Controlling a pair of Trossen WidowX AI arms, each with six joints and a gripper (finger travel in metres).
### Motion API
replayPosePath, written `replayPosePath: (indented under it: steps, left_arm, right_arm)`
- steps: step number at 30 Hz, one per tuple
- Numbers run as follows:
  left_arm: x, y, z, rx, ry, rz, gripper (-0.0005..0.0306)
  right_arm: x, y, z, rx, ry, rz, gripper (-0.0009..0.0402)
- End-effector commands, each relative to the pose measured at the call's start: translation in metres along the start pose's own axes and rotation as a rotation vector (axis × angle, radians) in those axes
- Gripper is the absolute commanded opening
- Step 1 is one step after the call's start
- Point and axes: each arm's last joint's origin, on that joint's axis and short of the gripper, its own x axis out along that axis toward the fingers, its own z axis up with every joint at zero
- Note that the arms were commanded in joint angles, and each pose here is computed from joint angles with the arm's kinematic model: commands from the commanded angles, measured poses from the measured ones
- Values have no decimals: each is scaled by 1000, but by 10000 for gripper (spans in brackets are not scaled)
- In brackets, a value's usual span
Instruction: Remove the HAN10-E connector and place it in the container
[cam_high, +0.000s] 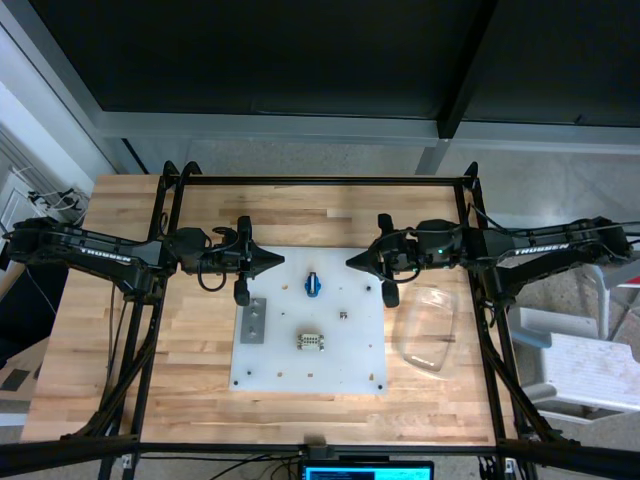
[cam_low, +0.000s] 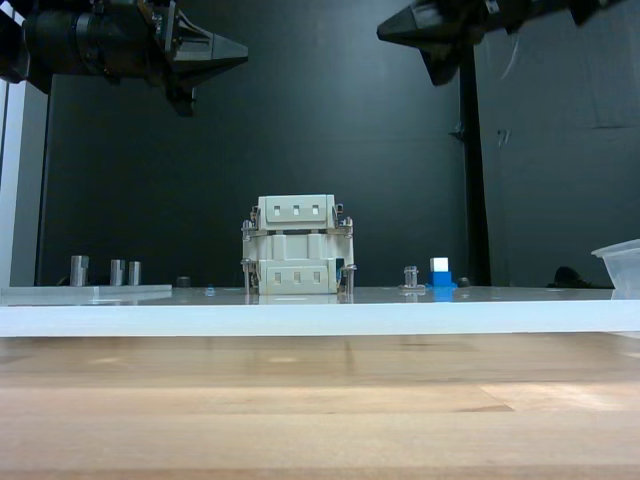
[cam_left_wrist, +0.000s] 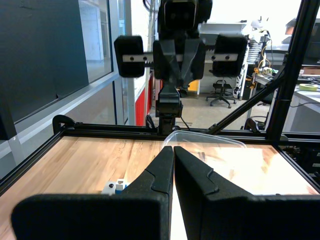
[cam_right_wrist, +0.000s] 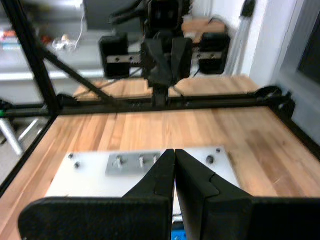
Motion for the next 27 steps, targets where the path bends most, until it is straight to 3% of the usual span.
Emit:
replayPosePath:
  steps: [1,18,27]
  left_arm:
    - [0,0,0,0,0,0,0]
    - [0,0,0,0,0,0,0]
    - [0,0,0,0,-1,0,0]
  right_arm:
    - [4,2,14,-3,73,26,0]
    - [52,30,66,34,520,32,0]
    - [78,41,76,33,700,17,0]
